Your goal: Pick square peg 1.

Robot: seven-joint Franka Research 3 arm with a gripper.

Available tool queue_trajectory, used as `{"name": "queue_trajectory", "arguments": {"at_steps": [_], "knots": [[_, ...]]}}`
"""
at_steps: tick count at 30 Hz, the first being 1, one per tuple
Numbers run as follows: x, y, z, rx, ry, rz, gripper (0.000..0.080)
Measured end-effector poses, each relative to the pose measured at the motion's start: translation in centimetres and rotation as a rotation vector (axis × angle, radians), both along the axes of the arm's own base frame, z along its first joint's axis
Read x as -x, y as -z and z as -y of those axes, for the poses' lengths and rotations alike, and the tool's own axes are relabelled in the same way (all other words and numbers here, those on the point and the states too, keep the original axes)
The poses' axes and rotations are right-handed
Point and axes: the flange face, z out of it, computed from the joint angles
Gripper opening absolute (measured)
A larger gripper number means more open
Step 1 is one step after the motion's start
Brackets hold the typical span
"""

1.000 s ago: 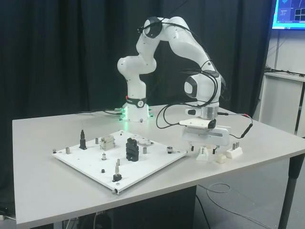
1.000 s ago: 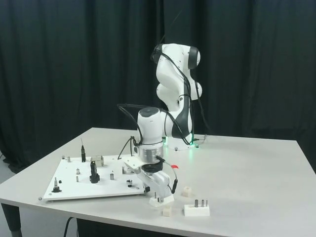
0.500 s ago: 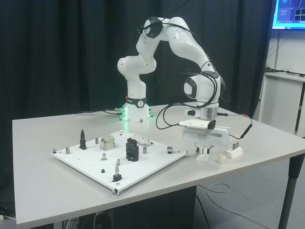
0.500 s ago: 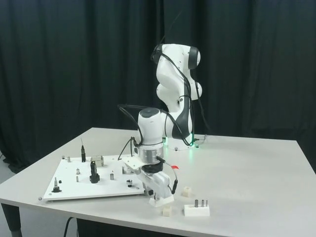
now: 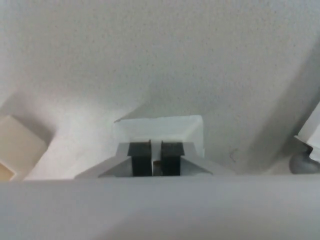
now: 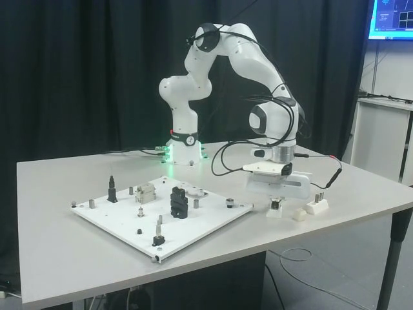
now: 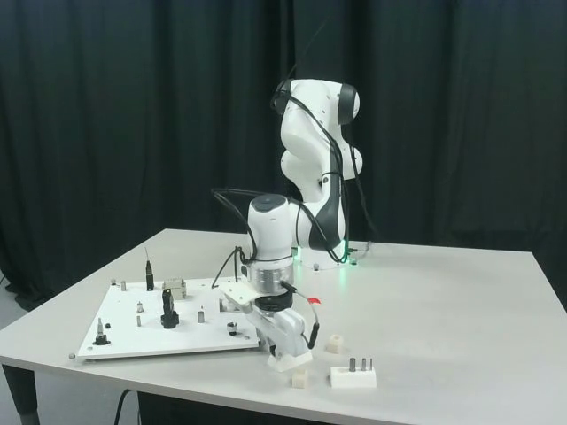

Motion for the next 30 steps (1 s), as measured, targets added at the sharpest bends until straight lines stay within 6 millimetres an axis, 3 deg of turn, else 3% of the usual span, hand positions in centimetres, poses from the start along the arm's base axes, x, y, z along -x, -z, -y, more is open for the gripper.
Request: {"name": "queue_trajectory", "arguments": {"at_steps": [9,23,30], "knots": [[-0.2,-0.8,0.0,-0.002,0.000,0.013,0.0037],[-0.1,-5.1,0.4,-0.015,0.006,0.009,0.0036],[-0.2,-6.0,0.4,-0.015,0.003,0.017,0.0036]]}}
